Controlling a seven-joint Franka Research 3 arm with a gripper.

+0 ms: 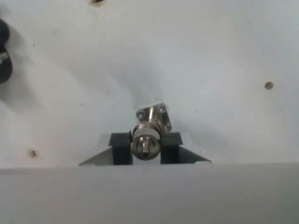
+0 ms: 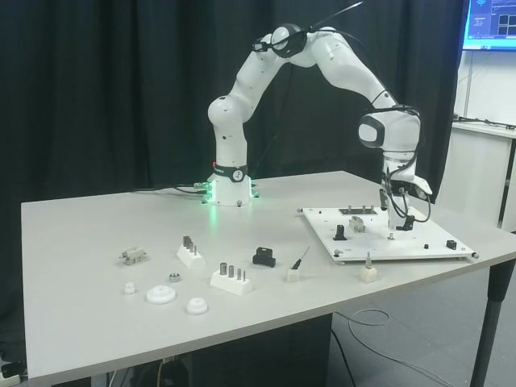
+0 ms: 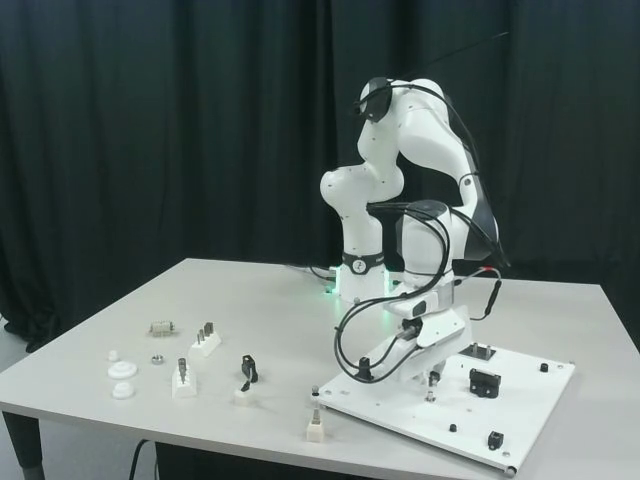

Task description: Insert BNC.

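Black curtains back the grey table (image 2: 97, 242); on the white board (image 1: 196, 60) the gripper (image 1: 146, 145) has its fingers clenched on the BNC plug (image 1: 145, 143), poised over the flanged socket (image 1: 152, 114); any tilt could jam the bayonet.

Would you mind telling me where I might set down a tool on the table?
Free: the table stretch between the arm's base and the small parts. Crowded: those parts near the front edge, and the white board under the hand.
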